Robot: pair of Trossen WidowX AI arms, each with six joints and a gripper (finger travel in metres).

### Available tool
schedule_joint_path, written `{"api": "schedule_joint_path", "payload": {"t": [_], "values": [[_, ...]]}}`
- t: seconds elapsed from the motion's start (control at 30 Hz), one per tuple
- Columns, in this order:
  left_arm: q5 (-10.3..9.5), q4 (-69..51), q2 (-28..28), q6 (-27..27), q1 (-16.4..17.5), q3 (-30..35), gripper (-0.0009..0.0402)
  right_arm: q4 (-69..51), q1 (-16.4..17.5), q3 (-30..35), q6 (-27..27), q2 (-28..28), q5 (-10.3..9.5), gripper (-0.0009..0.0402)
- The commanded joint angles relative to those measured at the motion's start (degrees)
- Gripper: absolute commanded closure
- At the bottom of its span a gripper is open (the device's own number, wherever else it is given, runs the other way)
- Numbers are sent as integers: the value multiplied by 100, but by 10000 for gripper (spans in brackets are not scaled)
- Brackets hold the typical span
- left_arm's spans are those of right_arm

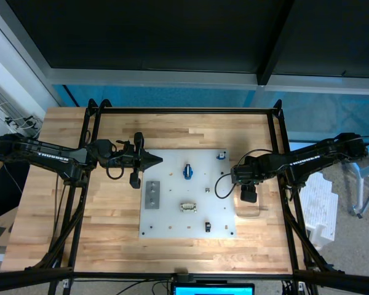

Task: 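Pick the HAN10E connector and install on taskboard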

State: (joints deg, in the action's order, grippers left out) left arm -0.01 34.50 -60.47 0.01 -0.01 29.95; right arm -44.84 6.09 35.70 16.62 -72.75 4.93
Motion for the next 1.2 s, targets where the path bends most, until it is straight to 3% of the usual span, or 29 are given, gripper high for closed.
{"api": "schedule_joint_path", "payload": {"t": [0.03, 0.23, 0.57, 1.2], "values": [[0, 2, -2, 0, 0, 0, 392, -4, 2, 13, 2, 2, -2, 248], [0, 2, -2, 0, 0, 0, 392, -46, 4, 52, 7, 2, -61, 295], [0, 2, -2, 0, 0, 0, 392, -737, 11, 693, 7, 9, -63, 355], [0, 2, -2, 0, 0, 0, 392, -2162, 125, 2218, 76, 79, -66, 365]]}}
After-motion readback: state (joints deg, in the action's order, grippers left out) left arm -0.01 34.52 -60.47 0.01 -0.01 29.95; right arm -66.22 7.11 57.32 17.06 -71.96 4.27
